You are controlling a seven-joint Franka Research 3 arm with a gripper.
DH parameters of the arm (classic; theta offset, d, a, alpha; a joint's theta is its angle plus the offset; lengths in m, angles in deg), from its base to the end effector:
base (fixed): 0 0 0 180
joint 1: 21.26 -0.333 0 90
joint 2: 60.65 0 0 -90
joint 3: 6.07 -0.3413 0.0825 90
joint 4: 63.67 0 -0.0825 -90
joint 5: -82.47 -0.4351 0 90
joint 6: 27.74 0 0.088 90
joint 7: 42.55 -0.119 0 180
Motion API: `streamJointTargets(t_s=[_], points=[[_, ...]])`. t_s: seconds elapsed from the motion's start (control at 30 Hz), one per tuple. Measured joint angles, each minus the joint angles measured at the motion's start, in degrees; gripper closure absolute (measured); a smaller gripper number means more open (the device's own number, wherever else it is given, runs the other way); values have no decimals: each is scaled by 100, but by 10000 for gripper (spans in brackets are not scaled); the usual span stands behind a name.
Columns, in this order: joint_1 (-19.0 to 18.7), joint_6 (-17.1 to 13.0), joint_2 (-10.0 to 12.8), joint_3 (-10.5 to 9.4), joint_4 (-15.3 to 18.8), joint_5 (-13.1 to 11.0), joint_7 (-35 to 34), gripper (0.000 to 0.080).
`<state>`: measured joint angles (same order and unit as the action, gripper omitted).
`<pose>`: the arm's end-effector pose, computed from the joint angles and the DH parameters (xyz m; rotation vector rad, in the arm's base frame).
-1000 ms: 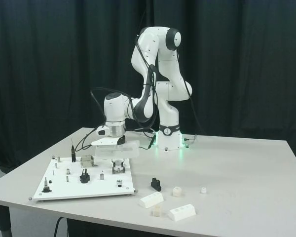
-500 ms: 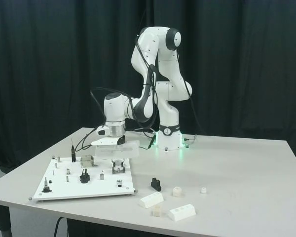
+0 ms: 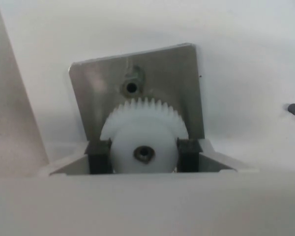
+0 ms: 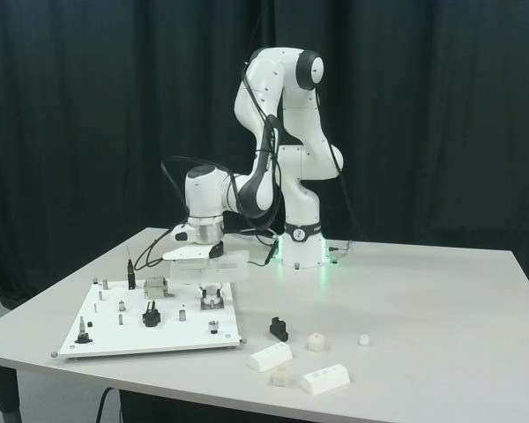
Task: Remove medium gear.
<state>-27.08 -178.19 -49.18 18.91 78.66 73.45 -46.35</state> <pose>0.4671 -0.1746 0.1829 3.0258 -0.8262 -0.0550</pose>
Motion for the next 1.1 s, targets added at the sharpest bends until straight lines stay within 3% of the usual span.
streamJointTargets(t_s=[0.7, 1.1], points=[[-8, 50, 1, 6, -24, 60, -149, 521], [-13, 131, -23, 14, -51, 174, 114, 521]])
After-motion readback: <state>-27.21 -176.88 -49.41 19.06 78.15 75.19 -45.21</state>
